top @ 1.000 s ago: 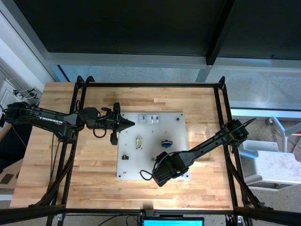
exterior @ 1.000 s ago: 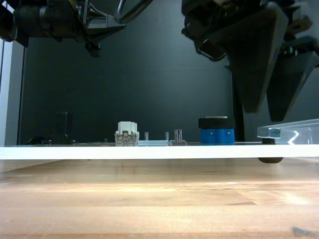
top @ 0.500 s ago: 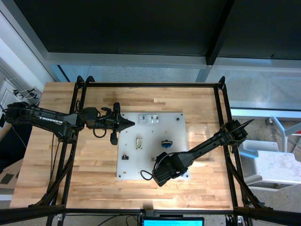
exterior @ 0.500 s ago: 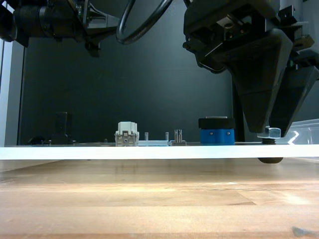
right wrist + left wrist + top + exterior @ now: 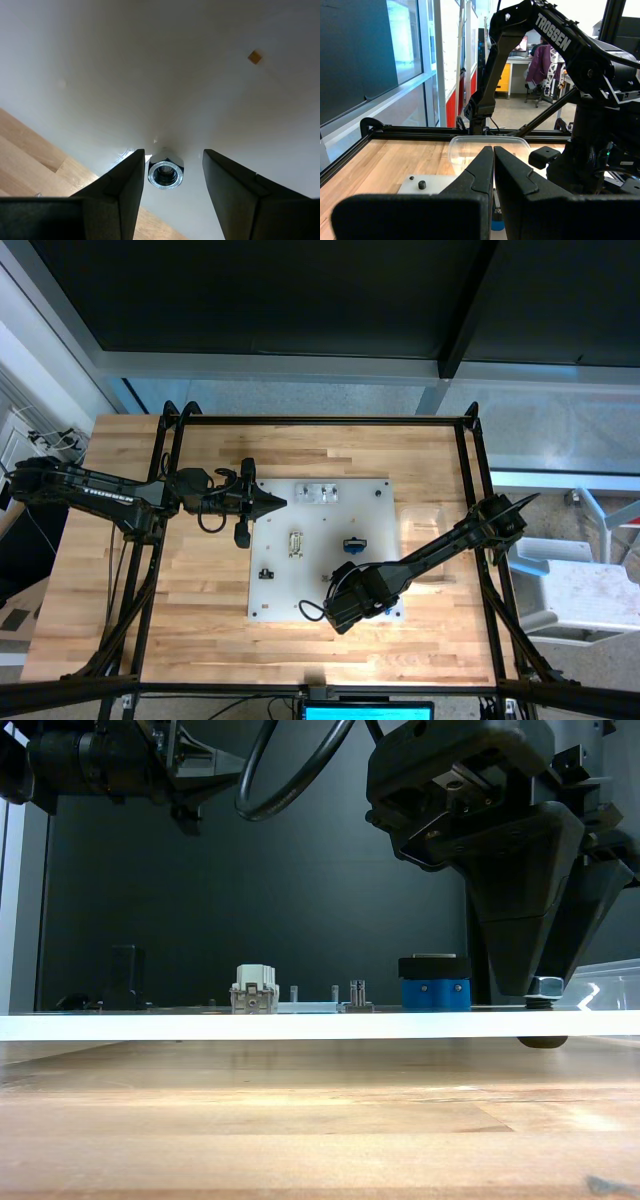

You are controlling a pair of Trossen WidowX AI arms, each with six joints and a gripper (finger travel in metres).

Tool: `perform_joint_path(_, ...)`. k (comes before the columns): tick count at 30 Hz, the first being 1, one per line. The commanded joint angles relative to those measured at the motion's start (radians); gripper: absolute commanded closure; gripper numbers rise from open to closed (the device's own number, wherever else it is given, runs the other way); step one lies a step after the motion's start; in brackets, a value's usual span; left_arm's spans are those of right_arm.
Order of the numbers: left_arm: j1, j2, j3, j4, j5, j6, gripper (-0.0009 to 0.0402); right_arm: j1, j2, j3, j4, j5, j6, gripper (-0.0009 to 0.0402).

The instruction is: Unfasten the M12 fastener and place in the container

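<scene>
Change: right gripper [image 5: 545,982] lower than half a second ago, now straddling M12 fastener [image 5: 547,985].
High view: left gripper [image 5: 278,502] parked left of centre at board [image 5: 300,585] edge; container [image 5: 425,520] right of centre, no nut seen inside.
Low view: fastener at lower right, on its stud [image 5: 545,1003].
Left wrist: pincer clenched, nothing held.
Right wrist: pincer released, fingers [image 5: 125,185] apart, not yet pinching; best to centre, bite squarely on flats, then turn before lifting.
Writing: "TROSSEN" on right arm [image 5: 552,32].

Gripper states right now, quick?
Left gripper: shut, empty, hovering at the white board's left edge.
Right gripper: open, jaws straddling the M12 nut on its stud, not clamped.
</scene>
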Motion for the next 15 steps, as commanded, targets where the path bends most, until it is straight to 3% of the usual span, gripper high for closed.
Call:
perform_joint_path(1, 0.000, 0.000, 0.000, 0.000, 0.000, 0.000, 0.0393, 0.000, -0.001, 0.000, 0.002, -0.007, -0.011, 0.0250)
perform_joint_path(4, 0.000, 0.000, 0.000, 0.000, 0.000, 0.000, 0.0393, 0.000, -0.001, 0.000, 0.002, -0.024, -0.019, 0.0264)
perform_joint_path(15, 0.000, 0.000, 0.000, 0.000, 0.000, 0.000, 0.0393, -0.001, -0.001, -0.002, 0.002, -0.024, -0.032, 0.0335)
